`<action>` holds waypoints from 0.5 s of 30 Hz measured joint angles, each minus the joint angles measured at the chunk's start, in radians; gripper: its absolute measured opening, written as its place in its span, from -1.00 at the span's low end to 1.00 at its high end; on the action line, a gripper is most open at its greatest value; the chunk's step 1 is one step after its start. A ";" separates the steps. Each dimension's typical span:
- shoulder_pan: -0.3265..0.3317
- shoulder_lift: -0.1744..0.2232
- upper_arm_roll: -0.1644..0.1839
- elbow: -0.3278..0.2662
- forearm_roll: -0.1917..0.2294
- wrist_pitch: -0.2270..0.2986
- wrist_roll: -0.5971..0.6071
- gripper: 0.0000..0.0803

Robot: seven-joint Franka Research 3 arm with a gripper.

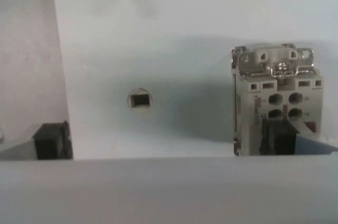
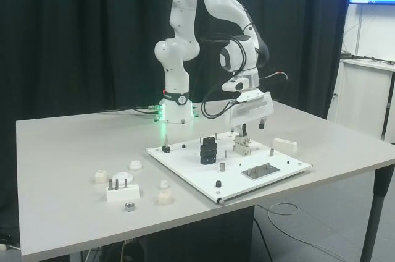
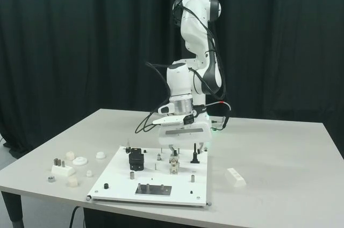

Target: Insert waterproof.

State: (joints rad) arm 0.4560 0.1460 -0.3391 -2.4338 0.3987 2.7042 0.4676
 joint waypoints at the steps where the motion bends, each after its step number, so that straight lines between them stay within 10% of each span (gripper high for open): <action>1: 0.000 0.000 0.000 0.000 0.000 0.000 0.000 0.99; 15: 0.000 0.002 0.000 -0.001 0.000 0.008 0.000 0.99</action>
State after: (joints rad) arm 0.4560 0.1476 -0.3387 -2.4347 0.3987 2.7119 0.4676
